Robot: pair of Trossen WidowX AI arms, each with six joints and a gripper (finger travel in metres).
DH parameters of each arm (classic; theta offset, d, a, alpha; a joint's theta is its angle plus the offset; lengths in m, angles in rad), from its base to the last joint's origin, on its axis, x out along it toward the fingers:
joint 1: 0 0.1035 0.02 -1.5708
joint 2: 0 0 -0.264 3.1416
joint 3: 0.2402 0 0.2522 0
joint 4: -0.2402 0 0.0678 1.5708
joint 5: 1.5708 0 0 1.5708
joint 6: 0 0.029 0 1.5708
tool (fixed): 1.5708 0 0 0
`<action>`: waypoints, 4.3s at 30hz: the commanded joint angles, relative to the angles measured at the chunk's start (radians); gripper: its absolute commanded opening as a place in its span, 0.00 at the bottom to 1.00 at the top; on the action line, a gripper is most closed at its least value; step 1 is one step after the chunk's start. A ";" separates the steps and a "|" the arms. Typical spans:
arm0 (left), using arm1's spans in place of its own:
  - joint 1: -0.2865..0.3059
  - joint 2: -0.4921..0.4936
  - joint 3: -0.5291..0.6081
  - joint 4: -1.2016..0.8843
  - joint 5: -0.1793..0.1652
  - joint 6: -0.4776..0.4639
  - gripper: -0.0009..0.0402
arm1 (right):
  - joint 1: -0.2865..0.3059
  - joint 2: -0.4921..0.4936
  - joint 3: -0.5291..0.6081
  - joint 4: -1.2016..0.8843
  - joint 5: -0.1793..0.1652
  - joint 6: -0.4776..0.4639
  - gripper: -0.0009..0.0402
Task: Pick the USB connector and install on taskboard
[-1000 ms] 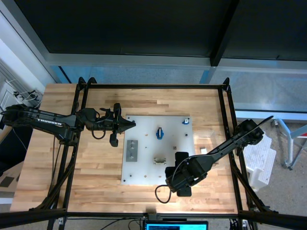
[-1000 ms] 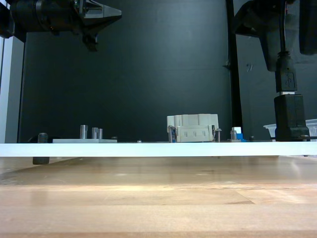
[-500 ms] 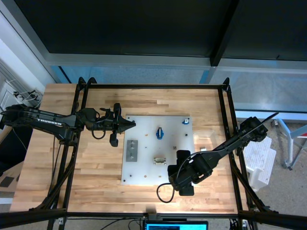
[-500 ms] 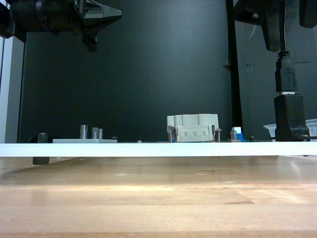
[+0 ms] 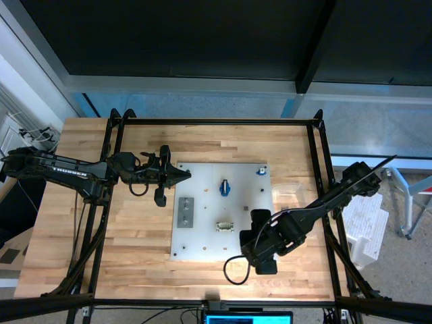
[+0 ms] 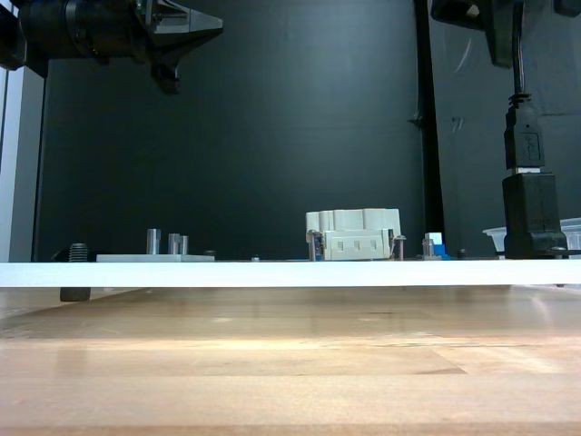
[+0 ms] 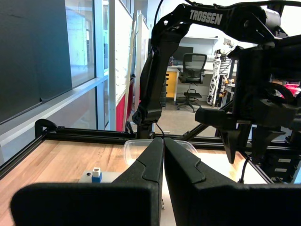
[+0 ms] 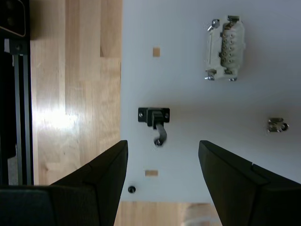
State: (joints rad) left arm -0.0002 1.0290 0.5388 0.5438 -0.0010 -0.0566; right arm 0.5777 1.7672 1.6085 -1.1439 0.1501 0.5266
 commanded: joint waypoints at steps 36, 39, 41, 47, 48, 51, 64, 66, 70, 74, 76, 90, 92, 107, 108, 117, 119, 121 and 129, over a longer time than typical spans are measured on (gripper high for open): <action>0.000 0.000 0.000 0.000 0.000 0.000 0.02 | -0.387 -0.527 -0.428 0.355 0.016 -0.326 0.02; 0.000 0.000 0.000 0.000 0.000 0.000 0.02 | -0.424 -0.569 -0.482 0.466 0.014 -0.353 0.02; 0.000 0.000 0.000 0.000 0.000 0.000 0.02 | -0.444 -0.591 -0.513 0.521 0.014 -0.373 0.02; 0.000 0.000 0.000 0.000 0.000 0.000 0.02 | -0.493 -0.652 -0.591 0.661 0.005 -0.433 0.02; 0.000 0.000 0.000 0.000 0.000 0.000 0.02 | -0.498 -0.661 -0.603 0.692 0.005 -0.440 0.02; 0.000 0.000 0.000 0.000 0.000 0.000 0.02 | -0.514 -0.686 -0.647 0.794 0.002 -0.467 0.02; 0.000 0.000 0.000 0.000 0.000 0.000 0.02 | -0.605 -0.729 -0.782 1.131 -0.119 -0.481 0.02; 0.000 0.000 0.000 0.000 0.000 0.000 0.02 | -0.605 -0.734 -0.800 1.175 -0.119 -0.482 0.02; 0.000 0.000 0.000 0.000 0.000 0.000 0.02 | -0.605 -0.740 -0.839 1.259 -0.123 -0.483 0.02; 0.000 0.000 0.000 0.000 0.000 0.000 0.02 | -0.606 -0.745 -0.891 1.373 -0.153 -0.481 0.02; 0.000 0.000 0.000 0.000 0.000 0.000 0.02 | -0.606 -0.745 -0.912 1.417 -0.152 -0.471 0.02; 0.000 0.000 0.000 0.000 0.000 0.000 0.02 | -0.607 -0.745 -1.003 1.579 -0.169 -0.446 0.02; 0.000 0.000 0.000 0.000 0.000 0.000 0.02 | -0.607 -0.745 -1.006 1.578 -0.169 -0.446 0.02; 0.000 0.000 0.000 0.000 0.000 0.000 0.02 | -0.607 -0.745 -1.006 1.576 -0.169 -0.446 0.02; 0.000 0.000 0.000 0.000 0.000 0.000 0.02 | -0.607 -0.745 -1.006 1.576 -0.169 -0.446 0.02; 0.000 0.000 0.000 0.000 0.000 0.000 0.02 | -0.606 -0.745 -1.008 1.577 -0.169 -0.447 0.02; 0.000 0.000 0.000 0.000 0.000 0.000 0.02 | -0.606 -0.745 -1.011 1.577 -0.169 -0.447 0.02; 0.000 0.000 0.000 0.000 0.000 0.000 0.02 | -0.606 -0.745 -1.011 1.577 -0.169 -0.447 0.02; 0.000 0.000 0.000 0.000 0.000 0.000 0.02 | -0.606 -0.745 -1.011 1.576 -0.169 -0.449 0.02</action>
State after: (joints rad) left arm -0.0002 1.0290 0.5388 0.5438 -0.0010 -0.0563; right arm -0.0284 1.0222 0.5976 0.4328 -0.0196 0.0792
